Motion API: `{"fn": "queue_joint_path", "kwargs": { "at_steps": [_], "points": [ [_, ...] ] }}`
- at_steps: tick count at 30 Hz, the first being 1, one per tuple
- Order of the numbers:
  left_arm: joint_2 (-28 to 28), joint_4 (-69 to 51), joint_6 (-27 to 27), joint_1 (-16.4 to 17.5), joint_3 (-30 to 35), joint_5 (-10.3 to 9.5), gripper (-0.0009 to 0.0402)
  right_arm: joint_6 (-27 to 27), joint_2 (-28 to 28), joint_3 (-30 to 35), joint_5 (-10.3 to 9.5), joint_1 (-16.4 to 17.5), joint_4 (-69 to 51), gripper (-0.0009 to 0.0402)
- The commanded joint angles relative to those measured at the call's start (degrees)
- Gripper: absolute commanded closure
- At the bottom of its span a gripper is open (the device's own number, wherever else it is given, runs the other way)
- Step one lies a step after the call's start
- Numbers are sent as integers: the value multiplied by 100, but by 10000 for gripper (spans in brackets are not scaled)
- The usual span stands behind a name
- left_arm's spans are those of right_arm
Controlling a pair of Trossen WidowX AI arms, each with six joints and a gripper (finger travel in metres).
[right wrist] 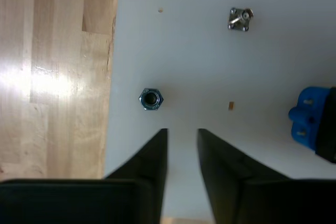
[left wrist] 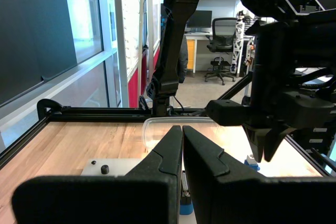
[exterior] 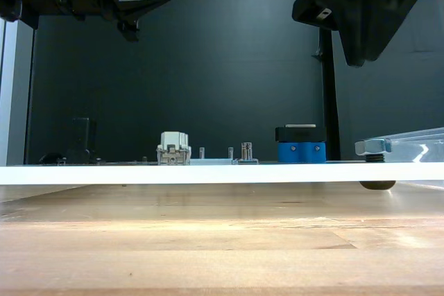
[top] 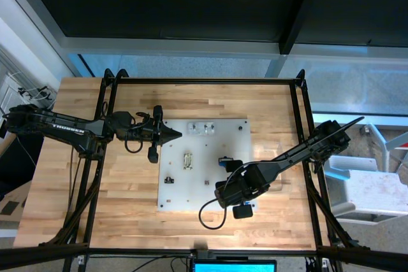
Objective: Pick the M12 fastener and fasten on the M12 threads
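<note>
The work is in the fastening stage, not the picking stage. The M12 fastener (right wrist: 151, 99) is not in any grasp. It sits on top of the M12 threads (exterior: 375, 159), and in the low view the stud's black ribs show beneath it, so I judge it started on its stud but not run down. The right gripper (right wrist: 182, 137) hangs high above it, pointing straight down at the white board (right wrist: 210, 61). Its fingers are slightly apart, leaving a narrow gap with nothing in it. The nut lies below and just beyond the fingertips, off the line of that gap toward the side where the board meets the wooden table (right wrist: 58, 77). The blue part (right wrist: 310, 116) is well apart on the gripper's other side. In the high view the right arm covers the nut, so its seating can only be read from the low and wrist views. The left gripper (left wrist: 182, 129) is held high near the board's far left edge, well apart from the nut, with its fingers pressed together and empty. The next move calls for shifting the right gripper sideways until the gap is centred over the nut. It then needs to spread its fingers enough to straddle the nut, descend without knocking it askew, and pinch it to turn it further down the ribs.
</note>
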Motion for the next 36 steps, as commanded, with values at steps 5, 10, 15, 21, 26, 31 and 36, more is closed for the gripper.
{"fn": "queue_joint_path", "kwargs": {
  "at_steps": [5,10,15,21,26,31,36],
  "points": [
    [0,2,2,0,2,0,393,-459,133,-28,-57,2,164,394],
    [0,2,2,2,2,0,393,-101,391,-37,-181,0,118,394],
    [0,0,2,0,2,0,393,170,555,-46,-181,2,199,393],
    [0,0,2,0,2,0,393,181,739,-48,-181,15,313,393],
    [0,2,2,2,2,0,393,190,769,-48,-184,28,345,393],
    [0,2,2,0,2,2,393,192,769,-101,-181,26,376,393],
    [0,2,2,2,2,0,393,192,769,-280,-184,24,546,393]
  ]
}}
